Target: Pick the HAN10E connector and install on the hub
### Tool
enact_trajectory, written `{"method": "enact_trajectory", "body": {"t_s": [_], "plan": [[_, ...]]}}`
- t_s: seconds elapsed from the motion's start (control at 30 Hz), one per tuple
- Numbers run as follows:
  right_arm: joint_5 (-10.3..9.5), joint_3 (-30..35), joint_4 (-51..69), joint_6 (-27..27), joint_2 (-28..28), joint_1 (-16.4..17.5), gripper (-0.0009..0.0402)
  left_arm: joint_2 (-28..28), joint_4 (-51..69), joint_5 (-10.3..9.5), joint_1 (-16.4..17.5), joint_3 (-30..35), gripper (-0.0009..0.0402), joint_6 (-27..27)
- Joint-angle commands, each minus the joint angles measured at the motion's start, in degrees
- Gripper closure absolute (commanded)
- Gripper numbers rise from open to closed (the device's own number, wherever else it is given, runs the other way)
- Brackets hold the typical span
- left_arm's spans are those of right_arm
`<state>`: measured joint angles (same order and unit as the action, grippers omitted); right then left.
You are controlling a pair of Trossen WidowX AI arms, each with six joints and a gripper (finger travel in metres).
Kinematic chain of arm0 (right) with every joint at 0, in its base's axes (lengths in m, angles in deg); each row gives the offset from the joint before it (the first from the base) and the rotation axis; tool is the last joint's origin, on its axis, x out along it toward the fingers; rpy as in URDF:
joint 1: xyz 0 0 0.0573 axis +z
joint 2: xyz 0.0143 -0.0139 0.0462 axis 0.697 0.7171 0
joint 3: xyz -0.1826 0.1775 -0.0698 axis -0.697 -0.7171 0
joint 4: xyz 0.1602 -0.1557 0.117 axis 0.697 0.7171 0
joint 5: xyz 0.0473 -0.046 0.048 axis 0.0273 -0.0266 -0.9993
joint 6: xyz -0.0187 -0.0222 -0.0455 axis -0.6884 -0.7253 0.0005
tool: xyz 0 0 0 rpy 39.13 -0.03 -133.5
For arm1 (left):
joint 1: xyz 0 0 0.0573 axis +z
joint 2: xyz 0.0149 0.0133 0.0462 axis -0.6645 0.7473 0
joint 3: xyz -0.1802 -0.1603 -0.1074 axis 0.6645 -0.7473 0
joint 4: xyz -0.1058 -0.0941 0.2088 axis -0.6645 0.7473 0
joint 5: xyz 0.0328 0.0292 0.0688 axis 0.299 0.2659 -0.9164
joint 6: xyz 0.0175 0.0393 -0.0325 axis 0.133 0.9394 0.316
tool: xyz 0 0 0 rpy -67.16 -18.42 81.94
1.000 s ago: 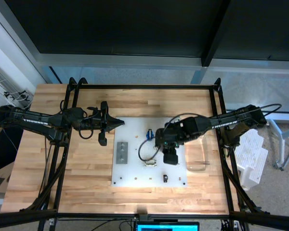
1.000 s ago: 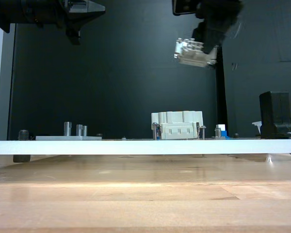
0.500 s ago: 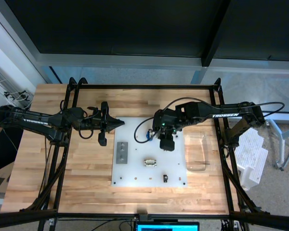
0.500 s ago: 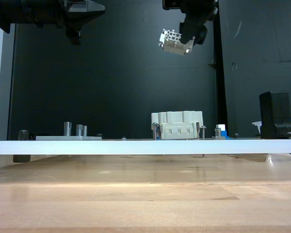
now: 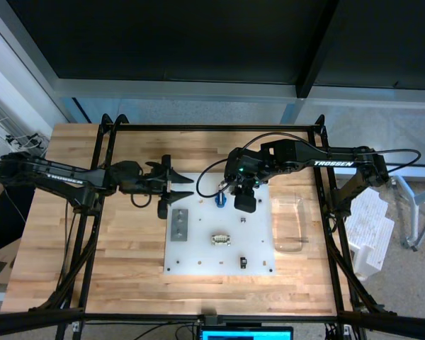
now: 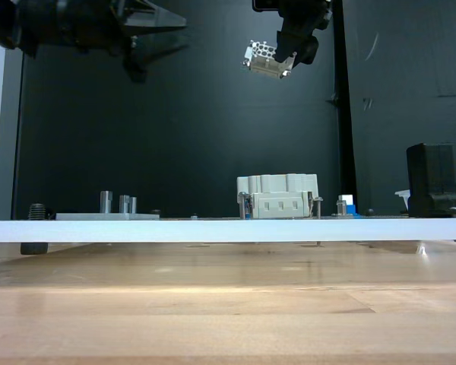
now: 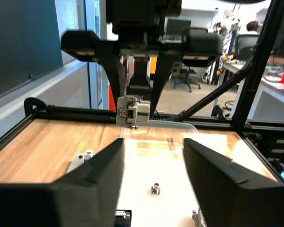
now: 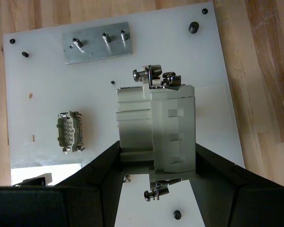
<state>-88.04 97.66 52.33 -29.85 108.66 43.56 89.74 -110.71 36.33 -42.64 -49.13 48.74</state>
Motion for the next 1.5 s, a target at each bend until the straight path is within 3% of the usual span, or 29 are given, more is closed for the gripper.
{"method": "enact_trajectory", "body": {"t_s": [0.03,0.37,0.5,0.57,0.7,0.93,1.5], "plan": [[0.0,0.0,0.0,0.0,0.0,0.0,0.0299,3.4,0.0,0.0,0.0,2.2,0.0173,0.1],[-0.13,-0.1,0.0,-0.1,0.0,0.0,0.0299,13.2,0.1,-0.31,0.1,10.1,0.0134,0.9],[-1.4,-0.1,-0.9,0.0,0.0,0.2,0.0299,15.3,0.1,-1.42,0.3,12.0,0.0134,1.0],[-1.55,-0.1,-2.2,0.0,0.7,0.4,0.0299,15.4,0.1,-1.38,0.3,12.2,0.0134,1.0],[-4.35,1.7,-2.4,-0.2,3.0,0.5,0.0299,15.4,0.7,-1.46,0.4,12.2,0.0134,1.1],[-4.33,6.7,-1.3,-1.8,7.6,0.5,0.0299,15.4,3.1,-1.29,0.4,12.2,0.0134,1.0],[-4.33,7.0,-1.3,-1.9,7.4,0.5,0.0299,15.3,4.5,-0.81,0.2,12.2,0.0142,1.2]]}}
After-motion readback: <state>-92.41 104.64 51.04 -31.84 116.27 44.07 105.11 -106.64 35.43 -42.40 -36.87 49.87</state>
